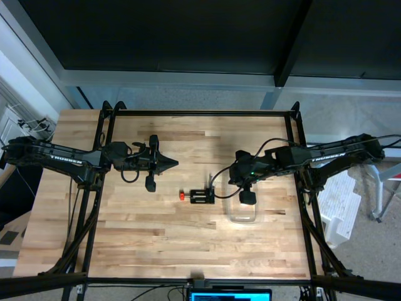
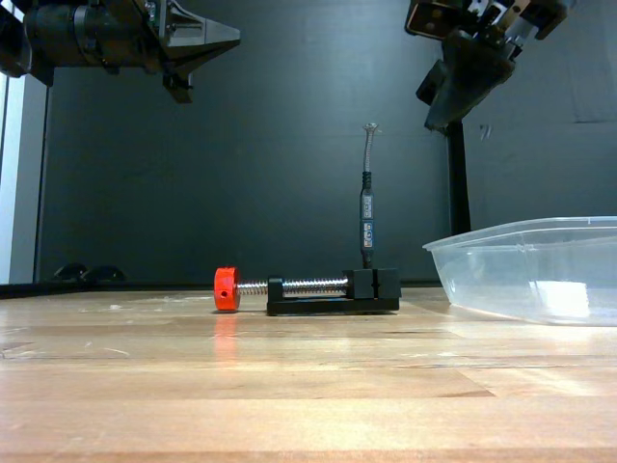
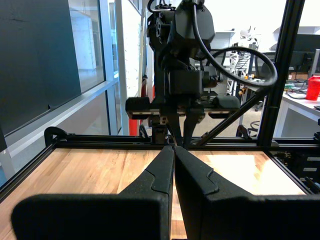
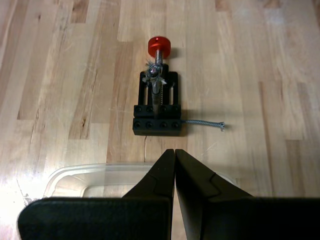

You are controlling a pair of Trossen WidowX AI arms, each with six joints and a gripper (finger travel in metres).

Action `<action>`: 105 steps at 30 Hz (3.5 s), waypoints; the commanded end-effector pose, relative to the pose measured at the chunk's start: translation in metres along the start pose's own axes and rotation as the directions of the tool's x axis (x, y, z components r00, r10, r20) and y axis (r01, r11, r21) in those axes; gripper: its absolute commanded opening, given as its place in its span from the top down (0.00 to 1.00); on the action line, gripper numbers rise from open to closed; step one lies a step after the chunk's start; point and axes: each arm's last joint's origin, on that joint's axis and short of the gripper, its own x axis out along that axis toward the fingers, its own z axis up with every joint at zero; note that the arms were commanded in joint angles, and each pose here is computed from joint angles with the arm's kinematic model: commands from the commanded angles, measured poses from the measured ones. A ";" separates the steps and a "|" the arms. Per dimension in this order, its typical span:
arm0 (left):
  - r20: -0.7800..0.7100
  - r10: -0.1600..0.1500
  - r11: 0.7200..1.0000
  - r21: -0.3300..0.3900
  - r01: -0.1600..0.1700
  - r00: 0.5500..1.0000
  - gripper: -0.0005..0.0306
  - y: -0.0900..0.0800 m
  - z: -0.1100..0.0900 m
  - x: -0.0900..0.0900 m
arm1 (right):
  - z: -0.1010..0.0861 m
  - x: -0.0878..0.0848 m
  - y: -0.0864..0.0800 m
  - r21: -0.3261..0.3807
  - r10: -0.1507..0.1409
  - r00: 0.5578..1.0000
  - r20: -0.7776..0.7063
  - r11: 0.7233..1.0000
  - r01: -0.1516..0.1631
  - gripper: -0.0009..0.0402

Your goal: Remove the USB-C connector from taskboard and place in the container

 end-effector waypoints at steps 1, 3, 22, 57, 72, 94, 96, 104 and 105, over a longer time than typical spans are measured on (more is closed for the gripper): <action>0.000 0.000 1.000 0.000 0.000 1.000 0.98 0.000 0.000 0.000 | 0.005 0.007 0.003 -0.004 -0.015 0.999 -0.047 1.000 0.015 0.93; 0.001 0.000 1.000 0.000 0.000 1.000 0.98 0.000 0.000 0.000 | 0.008 0.011 0.006 -0.010 -0.041 0.997 -0.060 0.999 0.041 0.89; 0.000 0.000 1.000 0.000 0.000 1.000 0.98 0.000 0.000 0.000 | 0.037 0.051 0.017 0.023 -0.049 0.992 -0.120 0.998 0.052 0.57; 0.001 0.000 1.000 0.000 0.000 1.000 0.98 0.000 0.000 0.000 | 0.042 0.098 0.021 0.009 -0.062 0.977 -0.204 0.998 0.065 0.66; 0.000 0.000 1.000 0.000 0.000 1.000 0.98 0.000 0.000 0.000 | 0.042 0.099 0.019 0.012 -0.064 0.976 -0.207 0.998 0.067 0.80; 0.001 0.000 1.000 0.000 0.000 1.000 0.98 0.000 0.000 0.000 | 0.042 0.099 0.019 -0.004 -0.064 0.977 -0.204 0.998 0.064 0.98; 0.001 0.000 1.000 0.000 0.000 1.000 0.98 0.000 0.000 0.000 | 0.043 0.099 0.019 -0.005 -0.064 0.977 -0.204 0.998 0.064 0.98; 0.000 0.000 1.000 0.000 0.000 1.000 0.98 0.000 0.000 0.000 | 0.045 0.092 0.018 -0.009 -0.062 0.981 -0.185 0.998 0.061 0.98; 0.000 0.000 1.000 0.000 0.000 1.000 0.98 0.000 0.000 0.000 | 0.045 0.091 0.018 -0.009 -0.061 0.981 -0.182 0.998 0.060 0.98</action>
